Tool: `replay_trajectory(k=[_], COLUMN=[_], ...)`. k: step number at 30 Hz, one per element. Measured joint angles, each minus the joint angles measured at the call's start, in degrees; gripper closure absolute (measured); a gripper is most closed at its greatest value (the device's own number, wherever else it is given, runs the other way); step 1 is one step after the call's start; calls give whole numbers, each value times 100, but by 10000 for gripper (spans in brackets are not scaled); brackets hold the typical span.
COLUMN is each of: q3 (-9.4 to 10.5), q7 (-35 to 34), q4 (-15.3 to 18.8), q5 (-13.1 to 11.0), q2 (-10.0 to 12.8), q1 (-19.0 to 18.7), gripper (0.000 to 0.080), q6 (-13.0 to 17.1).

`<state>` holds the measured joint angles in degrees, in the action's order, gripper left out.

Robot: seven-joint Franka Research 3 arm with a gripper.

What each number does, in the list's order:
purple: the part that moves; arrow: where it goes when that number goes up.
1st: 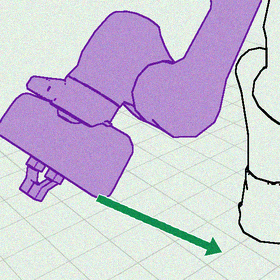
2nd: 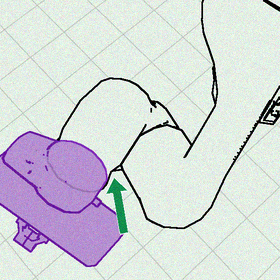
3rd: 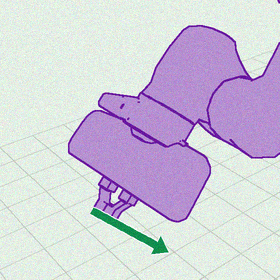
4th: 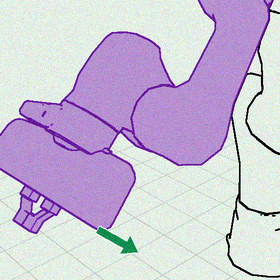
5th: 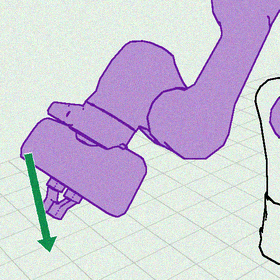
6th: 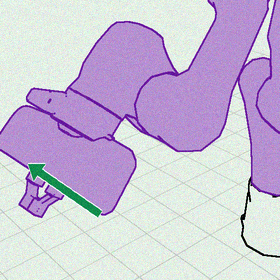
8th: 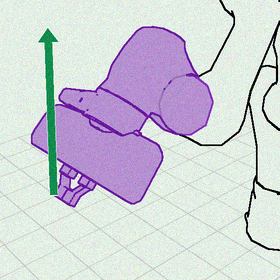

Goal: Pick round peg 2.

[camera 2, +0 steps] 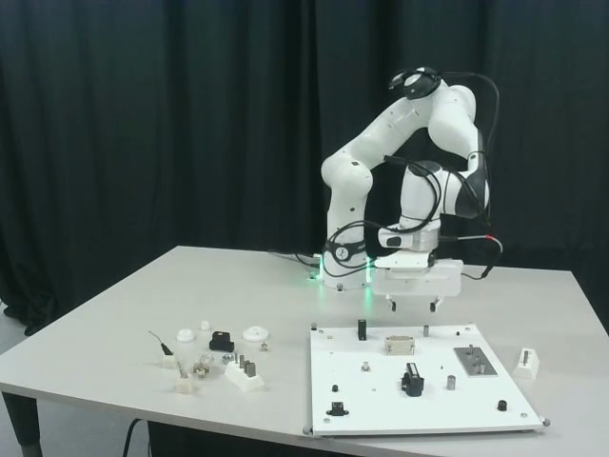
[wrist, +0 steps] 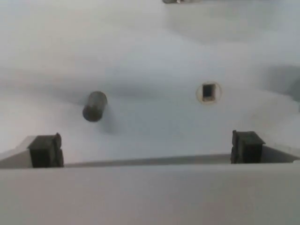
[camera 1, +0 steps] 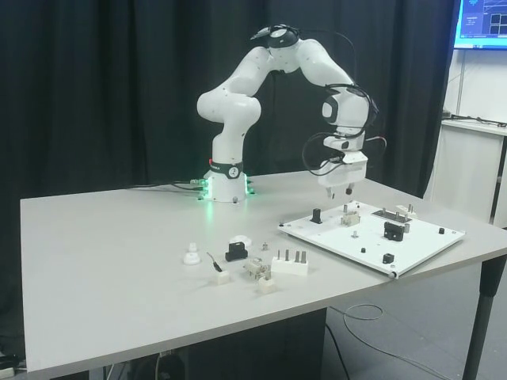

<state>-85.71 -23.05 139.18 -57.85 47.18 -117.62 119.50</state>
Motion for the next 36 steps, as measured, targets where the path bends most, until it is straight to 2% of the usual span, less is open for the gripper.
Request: replay_trajectory(k=[8,19,26,36], q3=[-380,-799,-1009,-1212], q7=[0,0,0,-179], q4=[-75,-291,-455,-704], q5=[51,138,253,264], q2=[49,151,249,442], q1=[0,-1,-67,-213], gripper=[3,3,3,3], q6=[-422,-1009,-1295,-1700])
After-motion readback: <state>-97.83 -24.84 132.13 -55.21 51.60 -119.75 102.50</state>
